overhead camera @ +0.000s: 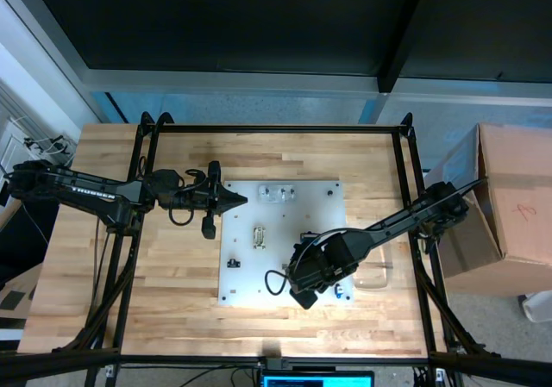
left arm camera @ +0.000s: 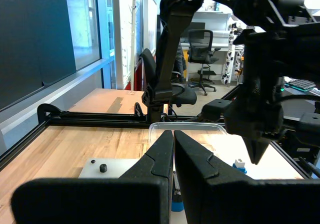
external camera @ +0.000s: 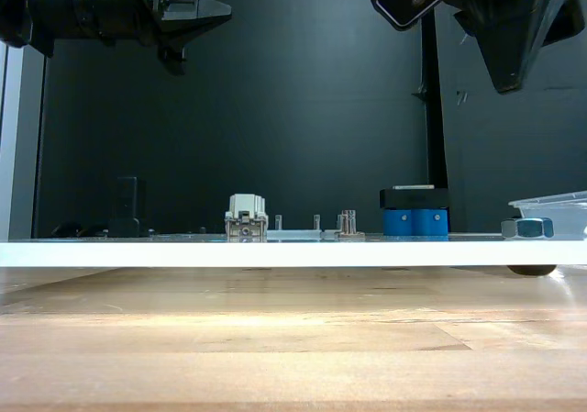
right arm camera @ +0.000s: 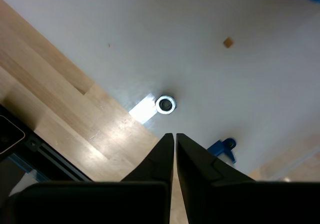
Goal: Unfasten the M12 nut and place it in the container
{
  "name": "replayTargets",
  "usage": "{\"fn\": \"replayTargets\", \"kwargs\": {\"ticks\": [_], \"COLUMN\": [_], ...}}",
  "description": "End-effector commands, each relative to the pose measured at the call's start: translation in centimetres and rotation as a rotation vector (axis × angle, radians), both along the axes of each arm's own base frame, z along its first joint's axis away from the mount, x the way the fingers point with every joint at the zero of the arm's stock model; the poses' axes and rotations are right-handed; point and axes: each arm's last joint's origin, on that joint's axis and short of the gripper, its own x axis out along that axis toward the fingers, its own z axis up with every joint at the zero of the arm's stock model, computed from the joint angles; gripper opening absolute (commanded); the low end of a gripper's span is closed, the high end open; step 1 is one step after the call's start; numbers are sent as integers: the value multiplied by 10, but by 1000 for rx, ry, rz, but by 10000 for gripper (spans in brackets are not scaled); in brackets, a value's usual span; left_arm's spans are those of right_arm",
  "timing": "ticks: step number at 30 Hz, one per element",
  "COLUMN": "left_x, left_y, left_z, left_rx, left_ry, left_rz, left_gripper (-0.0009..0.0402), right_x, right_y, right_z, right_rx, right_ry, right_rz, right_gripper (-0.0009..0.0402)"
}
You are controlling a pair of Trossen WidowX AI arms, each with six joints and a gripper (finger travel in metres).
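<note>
Nut (right arm camera: 165, 105) sat on its stud at the near right edge of the board (overhead camera: 259, 266), outside the container (overhead camera: 385, 266). Right gripper (right arm camera: 174, 135) hung above it, clenched on nothing, probably lining up. Left gripper (overhead camera: 242, 200), likewise clenched and empty, hovered over the board's left edge, likely keeping clear.

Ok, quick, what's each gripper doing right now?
Left gripper: fingers shut, empty, raised over the board's left edge.
Right gripper: fingers shut, empty, hanging above the nut on the board's near right.
</note>
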Motion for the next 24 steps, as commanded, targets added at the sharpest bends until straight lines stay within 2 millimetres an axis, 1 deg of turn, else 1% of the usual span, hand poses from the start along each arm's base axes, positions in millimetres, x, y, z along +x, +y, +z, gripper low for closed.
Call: {"fn": "replayTargets", "kwargs": {"ticks": [1,9,13,16,20,24], "left_x": [0,0,0,0,0,0], "left_y": [0,0,0,0,0,0], "left_z": [0,0,0,0,0,0], "left_rx": [0,0,0,0,0,0], "left_ry": [0,0,0,0,0,0], "left_rz": [0,0,0,0,0,0], "left_gripper": [0,0,0,0,0,0], "right_x": [2,1,2,2,4,8], "right_y": [3,7,7,8,9,11], "right_z": [0,-5,-6,-8,-13,-22], "right_rx": [5,-4,-21,-31,-45,-65], "right_ry": [12,21,17,23,28,20], "right_rz": [-13,6,3,11,61,164], "right_gripper": [37,137,180,202,222,233]}}
